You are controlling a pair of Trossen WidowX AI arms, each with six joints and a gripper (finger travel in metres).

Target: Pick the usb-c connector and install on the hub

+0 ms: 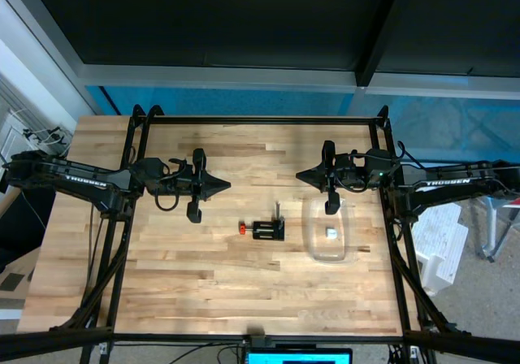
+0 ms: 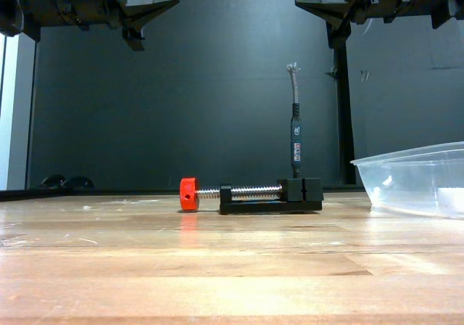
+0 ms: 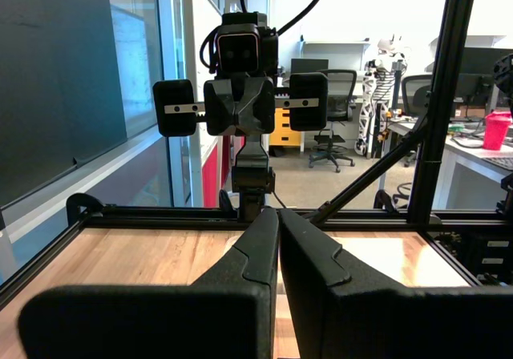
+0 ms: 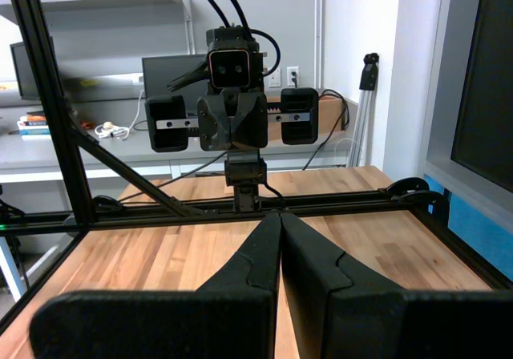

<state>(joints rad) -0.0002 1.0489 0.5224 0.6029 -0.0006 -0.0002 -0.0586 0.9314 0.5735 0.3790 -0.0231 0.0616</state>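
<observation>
Fingers (image 4: 260,263) on the right gripper (image 4: 280,217) are pressed together on nothing, and the left gripper (image 3: 278,215) likewise; both hang high, well apart from the vise (image 2: 268,198). On it the connector (image 2: 296,142) stands upright, cable (image 2: 293,85) rising free (nothing holds it). Installing looks finished, I'd judge; the next move need only keep clear.

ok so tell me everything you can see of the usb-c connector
Slim black connector with pale markings, standing upright on the black vise. Its grey braided cable rises free, frayed at the top. Nothing holds it: left tool and right tool hang shut, high above the table.
</observation>
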